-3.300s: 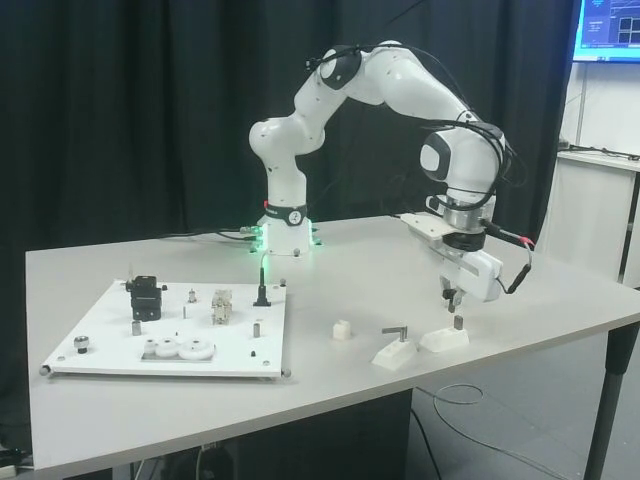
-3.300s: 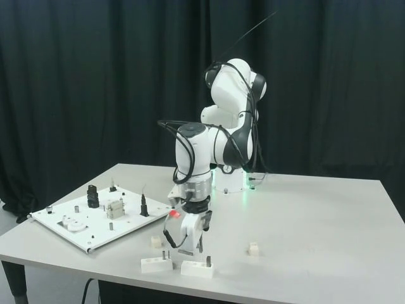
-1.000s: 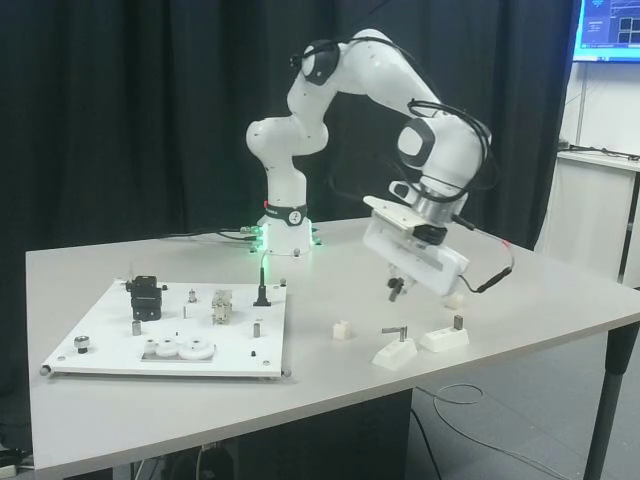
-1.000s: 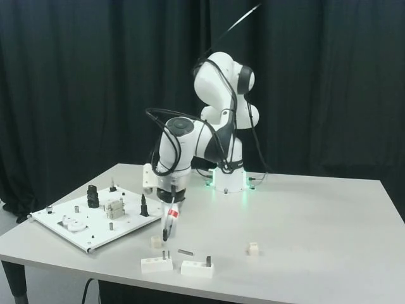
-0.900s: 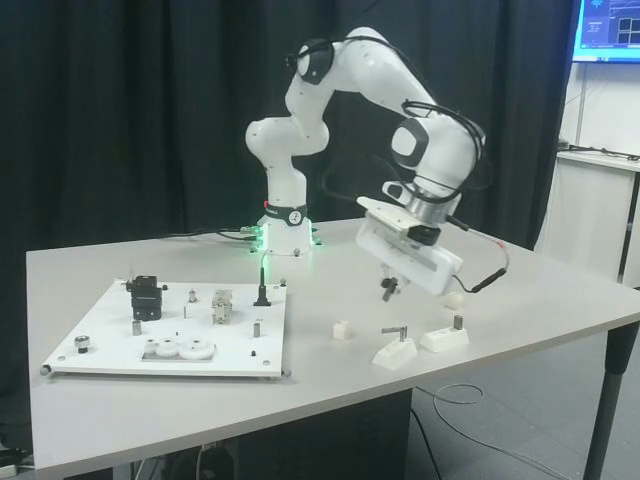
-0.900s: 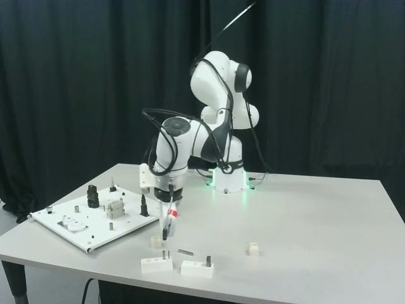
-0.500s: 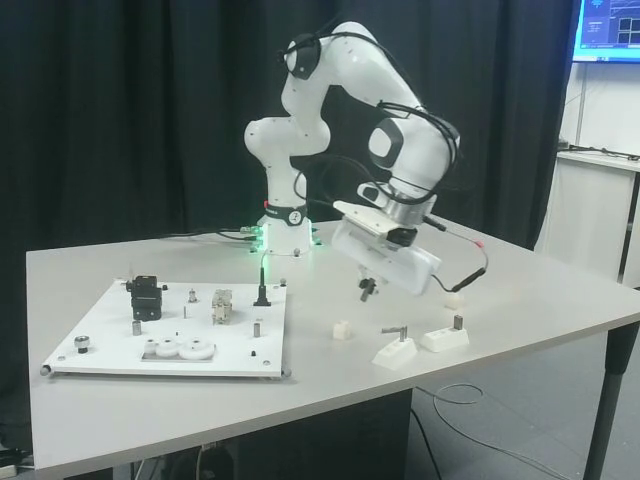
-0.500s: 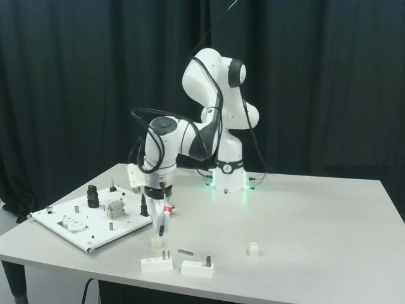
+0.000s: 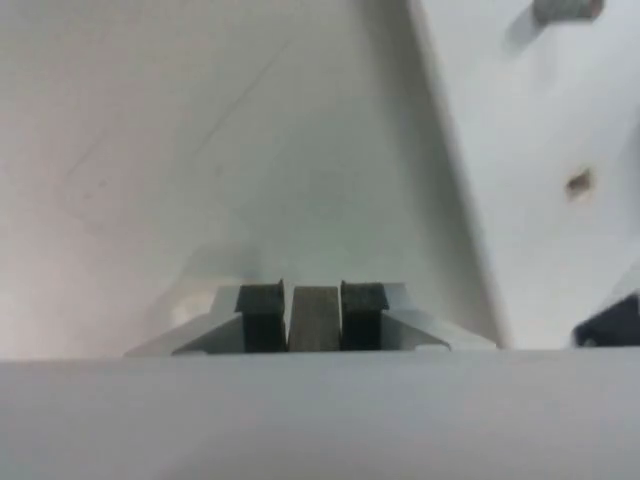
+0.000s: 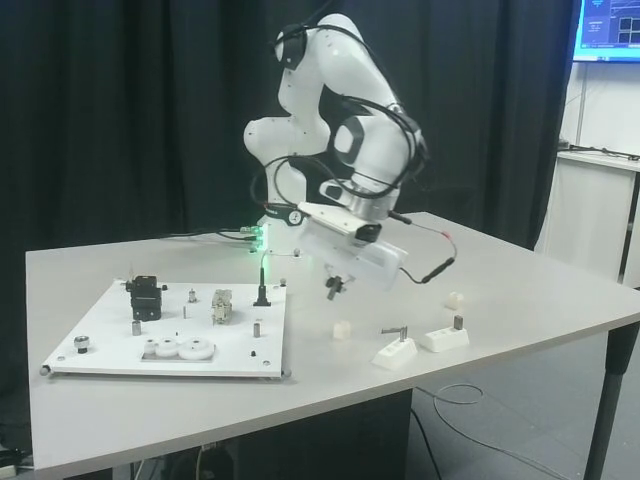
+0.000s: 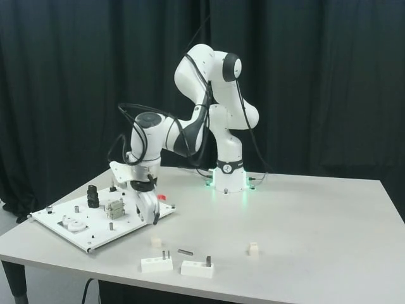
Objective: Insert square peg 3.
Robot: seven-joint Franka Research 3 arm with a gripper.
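Grey peg (image 9: pixel 314 318) clamped in pincer (image 9: pixel 313 312), long axis along fingers.

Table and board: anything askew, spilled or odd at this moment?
One oddity: a small grey peg lies flat on the grey table between the two white holder blocks, whose own pegs stand upright. The white board looks orderly. The gripper holds a peg.
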